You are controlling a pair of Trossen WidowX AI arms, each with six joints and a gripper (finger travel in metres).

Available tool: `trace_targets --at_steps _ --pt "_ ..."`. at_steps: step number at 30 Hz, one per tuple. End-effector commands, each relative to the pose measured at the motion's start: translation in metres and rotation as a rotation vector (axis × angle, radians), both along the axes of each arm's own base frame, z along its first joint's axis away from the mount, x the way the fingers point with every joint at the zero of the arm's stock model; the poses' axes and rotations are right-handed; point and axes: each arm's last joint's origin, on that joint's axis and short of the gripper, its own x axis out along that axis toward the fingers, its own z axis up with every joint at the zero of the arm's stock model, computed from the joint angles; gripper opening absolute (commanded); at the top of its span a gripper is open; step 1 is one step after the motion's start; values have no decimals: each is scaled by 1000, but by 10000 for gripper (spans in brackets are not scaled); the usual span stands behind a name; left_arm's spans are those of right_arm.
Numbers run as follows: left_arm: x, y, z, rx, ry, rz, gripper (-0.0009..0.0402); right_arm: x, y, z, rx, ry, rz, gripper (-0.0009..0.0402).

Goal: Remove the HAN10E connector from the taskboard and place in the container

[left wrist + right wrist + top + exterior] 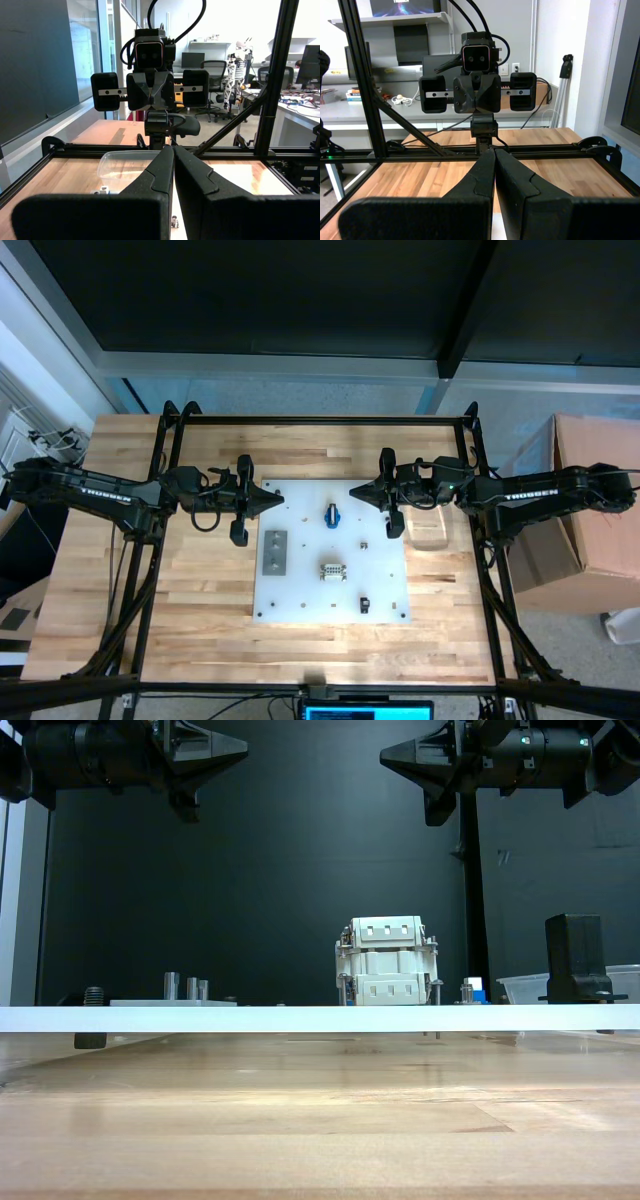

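The grey-white HAN10E connector [333, 570] [387, 964] stands upright in its seat on the white taskboard [300, 600], near the board's middle. My left gripper [279, 497] [173, 150] hovers high over the board's far left corner, shut and empty. Facing it over the far right edge, my right gripper [354, 491] [495, 152] is likewise shut with nothing in it. Both are well above and behind the connector. The clear plastic container [432, 528] [120, 165] sits on the table just right of the board, below the right arm.
On the board are a grey metal block [274, 552] with pegs at the left, a blue part [332, 513] at the back and a small black part [365, 604] [575, 960] near the front. A black frame [300, 421] rings the table. A cardboard box [590, 510] stands to the right.
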Motion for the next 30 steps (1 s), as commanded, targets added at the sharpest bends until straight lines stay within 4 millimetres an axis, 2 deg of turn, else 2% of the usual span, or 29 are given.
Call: trace_targets --at_steps 1,5,14,21,30 --pt "0 0 0 0 -1 0 0 1 0 3 1 -6 2 0" --pt "0 0 0 0 0 0 0 5 4 15 46 33 41 0" --pt "0 0 0 0 0 0 0 26 21 45 56 430 99 0" --pt "0 0 0 0 0 0 0 47 41 54 86 716 107 0" --pt "0 0 0 0 0 0 0 70 62 59 23 1031 37 0"
